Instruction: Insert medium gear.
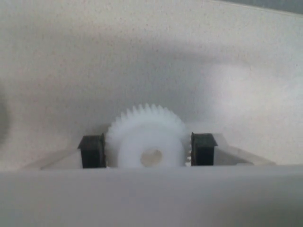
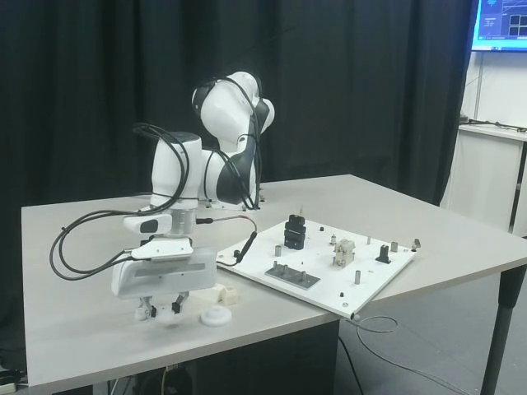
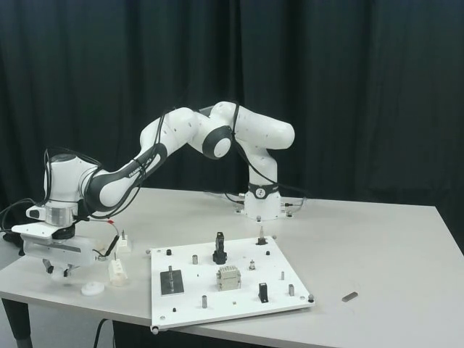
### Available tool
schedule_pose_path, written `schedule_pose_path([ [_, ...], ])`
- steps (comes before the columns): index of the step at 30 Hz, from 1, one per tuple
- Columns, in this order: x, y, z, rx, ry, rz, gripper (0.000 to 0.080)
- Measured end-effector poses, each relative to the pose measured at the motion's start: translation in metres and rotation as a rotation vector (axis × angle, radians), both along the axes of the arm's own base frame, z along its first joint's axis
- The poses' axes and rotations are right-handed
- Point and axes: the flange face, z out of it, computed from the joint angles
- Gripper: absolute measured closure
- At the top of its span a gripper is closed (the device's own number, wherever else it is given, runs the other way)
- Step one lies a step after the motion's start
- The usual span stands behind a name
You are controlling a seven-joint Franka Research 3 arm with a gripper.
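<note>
While the white medium gear [image 1: 147,142] sits clamped between the pincer's [image 1: 148,150] two black fingertips [image 1: 93,151], the white arm [image 3: 181,141] reaches low over the grey bench [image 3: 377,239] near its front edge, well apart from the white board [image 3: 225,279].

Two white gears [image 1: 147,142] [image 2: 216,318] (one board [image 2: 387,276])

Lab: black curtains [image 3: 362,87], bolted arm [image 3: 217,138].
</note>
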Motion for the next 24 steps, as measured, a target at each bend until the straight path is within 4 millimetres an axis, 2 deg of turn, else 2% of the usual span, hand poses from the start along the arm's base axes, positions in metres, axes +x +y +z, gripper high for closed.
schedule_pose_path([
  [11,0.005,0.011,0.008,0.03,0.006,0.005,0.0412],
  [24,0.016,0.047,0.03,0.128,0.056,0.025,0.0412],
])
